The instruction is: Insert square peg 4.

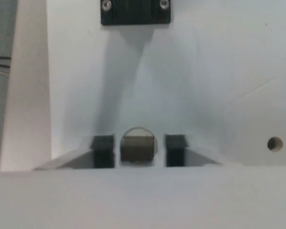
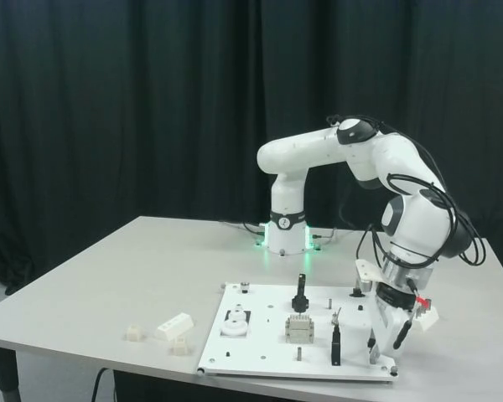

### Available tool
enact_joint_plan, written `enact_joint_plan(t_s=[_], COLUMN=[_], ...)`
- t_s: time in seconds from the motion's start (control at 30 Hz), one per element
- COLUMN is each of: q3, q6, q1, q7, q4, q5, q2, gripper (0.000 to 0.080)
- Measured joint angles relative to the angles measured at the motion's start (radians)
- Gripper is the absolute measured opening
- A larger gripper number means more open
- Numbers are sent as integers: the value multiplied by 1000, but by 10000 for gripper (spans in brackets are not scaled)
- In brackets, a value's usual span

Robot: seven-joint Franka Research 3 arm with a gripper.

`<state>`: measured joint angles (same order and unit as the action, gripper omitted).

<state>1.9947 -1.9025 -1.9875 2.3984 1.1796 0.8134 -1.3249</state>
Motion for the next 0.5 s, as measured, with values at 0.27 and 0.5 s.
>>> enact_joint_plan(t_s=[0.27, 0.5], q3=[-1, -13], q6=[-20, -23], q1=[-1, -2], q7=[-5, -13], q4=[5, 5], q5=[-6, -7], q2=[-2, 1], gripper=[462, 781])
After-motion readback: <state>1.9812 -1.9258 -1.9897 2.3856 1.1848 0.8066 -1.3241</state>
